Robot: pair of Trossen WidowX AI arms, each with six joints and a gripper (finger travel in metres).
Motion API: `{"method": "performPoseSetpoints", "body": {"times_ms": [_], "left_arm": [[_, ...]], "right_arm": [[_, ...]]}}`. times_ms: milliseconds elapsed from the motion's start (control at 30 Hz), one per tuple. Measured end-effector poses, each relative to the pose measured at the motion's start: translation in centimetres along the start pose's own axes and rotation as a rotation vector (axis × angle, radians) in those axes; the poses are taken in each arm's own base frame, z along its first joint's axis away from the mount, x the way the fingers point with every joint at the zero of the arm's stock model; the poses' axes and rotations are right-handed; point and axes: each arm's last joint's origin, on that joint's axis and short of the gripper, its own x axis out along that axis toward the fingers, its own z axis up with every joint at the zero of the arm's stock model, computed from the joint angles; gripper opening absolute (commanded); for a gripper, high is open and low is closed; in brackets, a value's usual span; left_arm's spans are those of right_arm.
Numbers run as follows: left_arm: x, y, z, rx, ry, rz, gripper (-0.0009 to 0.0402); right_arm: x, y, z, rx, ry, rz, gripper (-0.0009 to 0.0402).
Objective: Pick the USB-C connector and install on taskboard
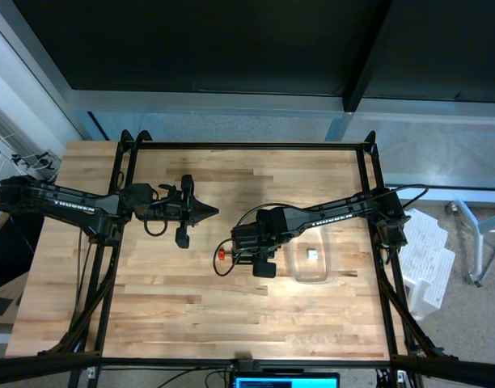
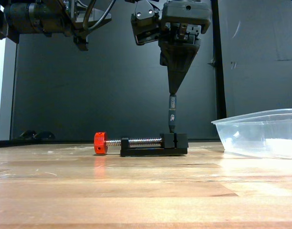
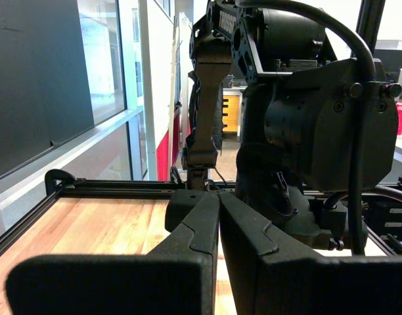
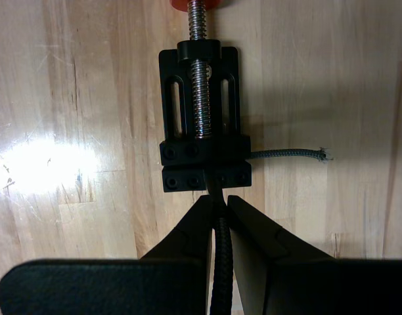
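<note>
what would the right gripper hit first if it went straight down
Likely the taskboard: the right gripper points down, shut on the USB-C connector, whose tip sits at its clamp end. The left gripper is parked left, shut.

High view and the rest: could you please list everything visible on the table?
table: one, light wood, under everything.
taskboard: one, black with orange-red knob, mid-table.
USB-C connector: one, dark, upright, tip at the taskboard.
tray: one, clear plastic, right of the taskboard.
white piece: one, white, inside the tray.
left gripper: one, black, shut and empty, over the table's left half.
right gripper: one, black, shut on the USB-C connector above the taskboard.
</note>
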Motion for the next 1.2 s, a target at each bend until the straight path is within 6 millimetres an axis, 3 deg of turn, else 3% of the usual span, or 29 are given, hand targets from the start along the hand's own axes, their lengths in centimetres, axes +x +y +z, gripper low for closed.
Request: {"method": "performPoseSetpoints", "body": {"times_ms": [800,933,1200], "left_arm": [[0.0,0.0,0.0,0.0,0.0,0.0,0.0],[0.0,0.0,0.0,0.0,0.0,0.0,0.0],[0.0,0.0,0.01,0.0,0.0,0.0,0.0]], "right_arm": [[0.83,0.03,-0.21,-0.01,-0.014,0.0,0.0002],[0.76,0.02,-0.23,-0.017,-0.016,0.001,0.0025],[0.56,-0.04,-0.4,-0.018,-0.017,0.004,0.0119]]}}
